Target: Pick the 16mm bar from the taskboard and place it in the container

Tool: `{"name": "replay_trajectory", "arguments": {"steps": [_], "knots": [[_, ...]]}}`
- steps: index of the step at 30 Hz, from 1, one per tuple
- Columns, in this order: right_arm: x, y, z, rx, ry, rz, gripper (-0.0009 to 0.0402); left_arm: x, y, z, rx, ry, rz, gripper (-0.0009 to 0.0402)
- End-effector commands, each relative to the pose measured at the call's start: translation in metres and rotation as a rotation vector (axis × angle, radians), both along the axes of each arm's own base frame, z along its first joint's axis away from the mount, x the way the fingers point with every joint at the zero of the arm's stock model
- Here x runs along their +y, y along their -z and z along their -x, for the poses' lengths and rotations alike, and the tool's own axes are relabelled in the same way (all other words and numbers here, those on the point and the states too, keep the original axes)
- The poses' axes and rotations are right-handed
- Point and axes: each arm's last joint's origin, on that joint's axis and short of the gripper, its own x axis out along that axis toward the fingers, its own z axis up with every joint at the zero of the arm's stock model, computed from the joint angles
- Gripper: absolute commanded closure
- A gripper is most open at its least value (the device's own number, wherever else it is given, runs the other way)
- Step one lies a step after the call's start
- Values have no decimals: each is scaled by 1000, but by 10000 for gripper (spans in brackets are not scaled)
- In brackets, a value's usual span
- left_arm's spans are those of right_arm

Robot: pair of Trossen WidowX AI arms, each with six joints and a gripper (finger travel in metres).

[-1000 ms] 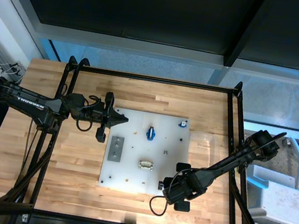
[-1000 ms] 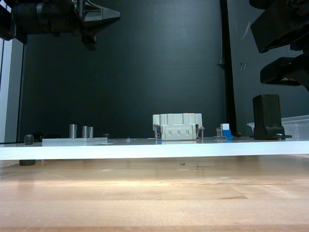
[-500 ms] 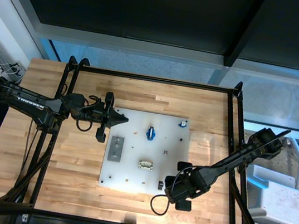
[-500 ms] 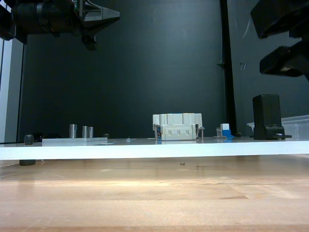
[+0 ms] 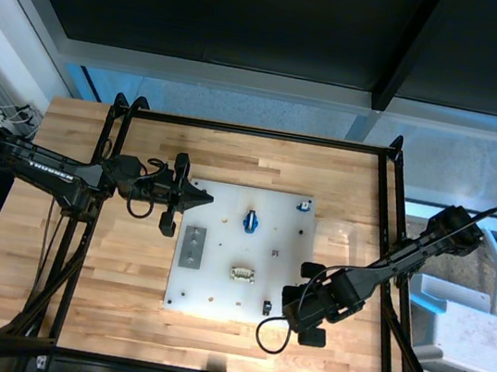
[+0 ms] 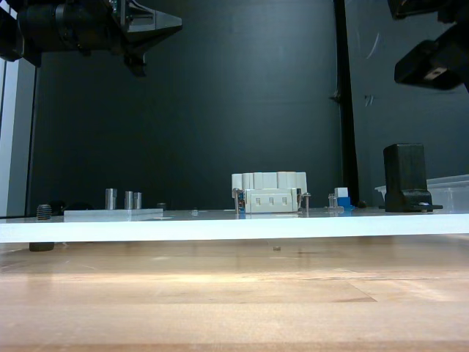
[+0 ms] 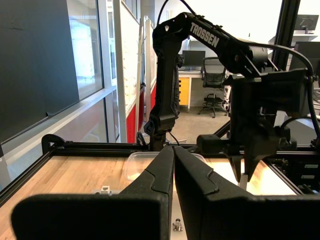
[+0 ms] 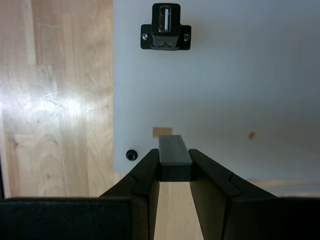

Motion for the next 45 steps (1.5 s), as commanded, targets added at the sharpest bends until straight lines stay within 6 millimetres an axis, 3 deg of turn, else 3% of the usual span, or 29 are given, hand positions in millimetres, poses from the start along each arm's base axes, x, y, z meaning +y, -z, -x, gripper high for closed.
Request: {"name": "replay_trajectory", "arguments": {"steps": [1, 10, 28, 45], "knots": [[-1, -11, 2, 14, 0, 8, 393, 0, 0, 0, 0, 0, 0, 393], [-5, -43, 6, -14, 5, 12, 393, 0, 0, 0, 0, 0, 0, 393], [-9, -45, 7, -5, 15, 24, 393, 0, 0, 0, 0, 0, 0, 393], [-64, -39, 31, 10, 200, 17, 393, 0, 0, 0, 0, 0, 0, 393]]}}
